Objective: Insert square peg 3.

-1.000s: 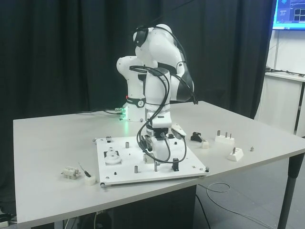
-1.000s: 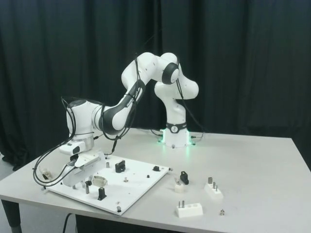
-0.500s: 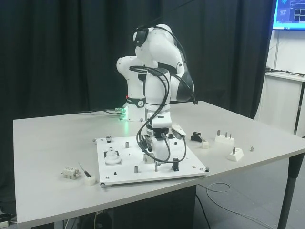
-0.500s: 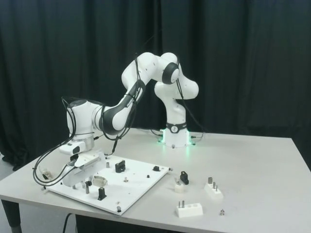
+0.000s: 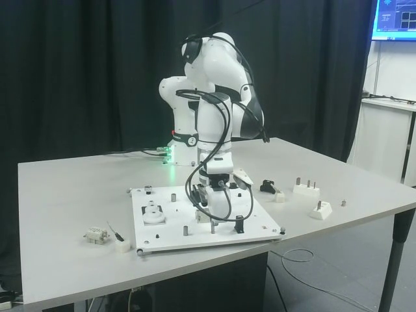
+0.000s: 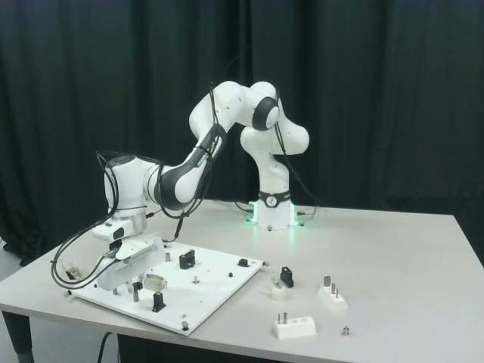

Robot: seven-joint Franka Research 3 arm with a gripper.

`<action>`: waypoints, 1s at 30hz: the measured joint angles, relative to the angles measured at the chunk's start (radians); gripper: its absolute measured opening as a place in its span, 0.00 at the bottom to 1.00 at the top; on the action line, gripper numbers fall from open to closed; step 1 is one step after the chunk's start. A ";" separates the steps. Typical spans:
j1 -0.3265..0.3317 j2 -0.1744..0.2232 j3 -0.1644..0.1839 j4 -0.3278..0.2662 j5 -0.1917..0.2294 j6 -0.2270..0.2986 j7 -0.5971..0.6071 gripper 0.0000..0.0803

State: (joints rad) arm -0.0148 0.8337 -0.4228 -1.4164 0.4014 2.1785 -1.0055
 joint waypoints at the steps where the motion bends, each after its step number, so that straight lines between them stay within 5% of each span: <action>1: 0.000 0.000 0.000 0.000 0.001 0.000 0.000 0.14; 30: 0.003 -0.008 0.000 -0.014 0.025 0.012 0.060 0.14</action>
State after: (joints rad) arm -0.0119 0.8259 -0.4231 -1.4308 0.4261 2.1909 -0.9455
